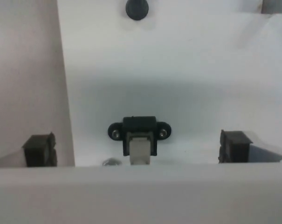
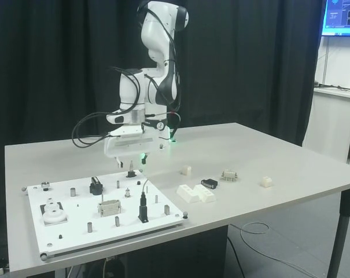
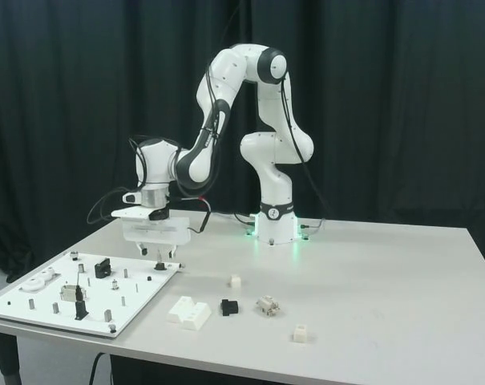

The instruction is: Remove square peg 1.

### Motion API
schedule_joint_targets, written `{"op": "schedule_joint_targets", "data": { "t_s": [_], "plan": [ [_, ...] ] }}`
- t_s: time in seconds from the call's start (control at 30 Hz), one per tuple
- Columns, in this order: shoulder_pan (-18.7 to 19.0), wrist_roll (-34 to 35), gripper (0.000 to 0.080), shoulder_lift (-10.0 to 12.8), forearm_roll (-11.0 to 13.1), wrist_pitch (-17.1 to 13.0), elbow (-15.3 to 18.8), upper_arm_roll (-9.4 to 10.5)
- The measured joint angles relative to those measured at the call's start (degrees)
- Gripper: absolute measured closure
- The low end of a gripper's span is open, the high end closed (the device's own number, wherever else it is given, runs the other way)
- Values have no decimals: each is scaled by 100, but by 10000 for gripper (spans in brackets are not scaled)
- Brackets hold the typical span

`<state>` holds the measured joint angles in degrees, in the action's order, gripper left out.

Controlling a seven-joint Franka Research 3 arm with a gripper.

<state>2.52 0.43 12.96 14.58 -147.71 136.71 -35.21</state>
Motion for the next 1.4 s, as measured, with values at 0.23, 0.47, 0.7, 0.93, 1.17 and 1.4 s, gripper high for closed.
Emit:
{"op": "schedule_joint_targets", "data": {
  "t_s": [0.23,0.47,0.7,0.93,1.17,1.4],
  "plan": [
    [0,7,11,-95,-83,252,-122,-45],
    [0,44,11,-112,-86,396,-214,-63],
    [0,134,3,-112,-86,410,-243,-63],
    [0,160,3,-112,-86,410,-258,-63],
    [0,160,3,-119,-87,412,-286,-60],
    [12,160,3,-130,-92,499,-378,-57]
  ]
}}
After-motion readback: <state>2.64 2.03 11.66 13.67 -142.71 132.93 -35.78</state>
